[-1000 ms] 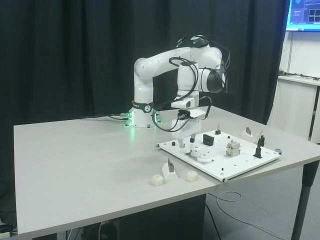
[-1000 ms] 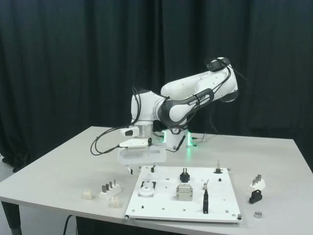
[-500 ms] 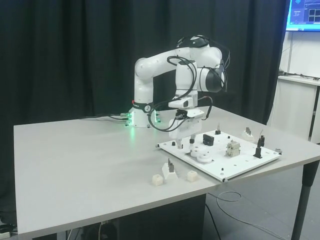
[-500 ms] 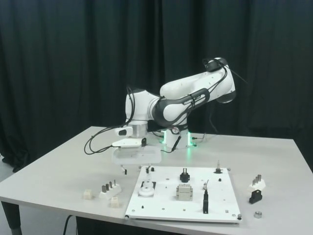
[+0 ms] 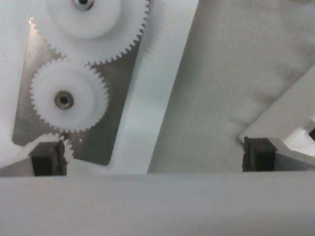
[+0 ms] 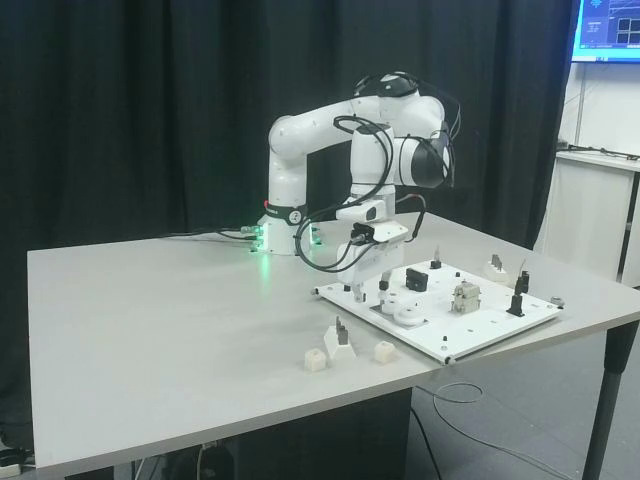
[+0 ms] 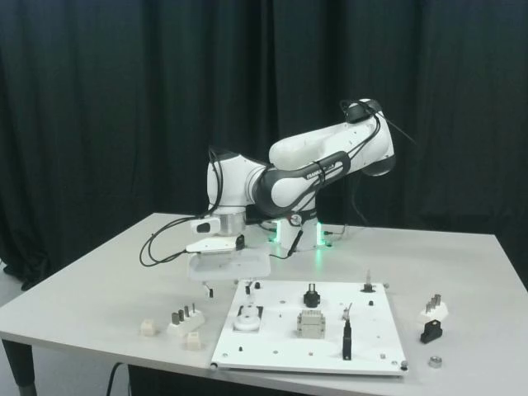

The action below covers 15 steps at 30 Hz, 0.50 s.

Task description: Insert small gear.

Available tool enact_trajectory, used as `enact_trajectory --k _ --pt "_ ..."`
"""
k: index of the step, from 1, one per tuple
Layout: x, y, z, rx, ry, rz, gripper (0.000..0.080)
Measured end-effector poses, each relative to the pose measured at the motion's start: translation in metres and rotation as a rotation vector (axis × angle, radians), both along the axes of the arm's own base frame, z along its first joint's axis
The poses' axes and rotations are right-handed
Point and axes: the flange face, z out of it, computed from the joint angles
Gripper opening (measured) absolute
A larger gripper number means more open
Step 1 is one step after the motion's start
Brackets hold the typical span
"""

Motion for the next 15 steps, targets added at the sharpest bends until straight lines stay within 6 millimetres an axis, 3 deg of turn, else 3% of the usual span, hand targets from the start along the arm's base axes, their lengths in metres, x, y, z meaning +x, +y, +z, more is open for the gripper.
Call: enact_trajectory --k 15 --pt "0.0011 0.0044 0.0006 0.003 0.02 0.013 0.08"
